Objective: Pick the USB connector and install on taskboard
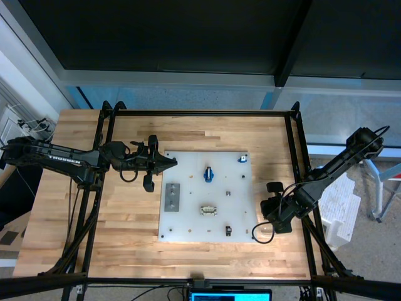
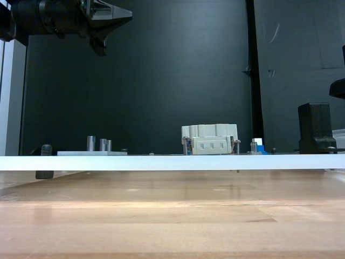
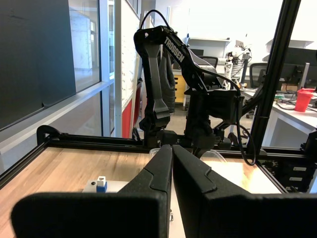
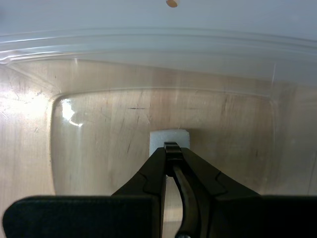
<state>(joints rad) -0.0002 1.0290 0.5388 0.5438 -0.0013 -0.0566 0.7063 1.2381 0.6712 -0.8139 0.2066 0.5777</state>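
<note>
By the surface's [image 1: 125, 251] right edge, the USB connector [image 4: 171, 145] is clamped in the right gripper [image 4: 170, 148]. It is best lifted squarely (left gripper [image 3: 172, 148], fingers together, hovers over the taskboard's [image 1: 188, 222] left edge).

Holds left gripper [image 1: 169, 162] raised at 9 o'clock, fingers together, aimed toward 3 o'clock; points right gripper [image 4: 170, 150] down at 4 o'clock, pinching the USB connector [image 4: 171, 145].

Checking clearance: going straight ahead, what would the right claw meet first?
Likely the white square piece in the clear tray, just beyond the right claw gripping the USB connector. Left claw hovers over the taskboard.
</note>
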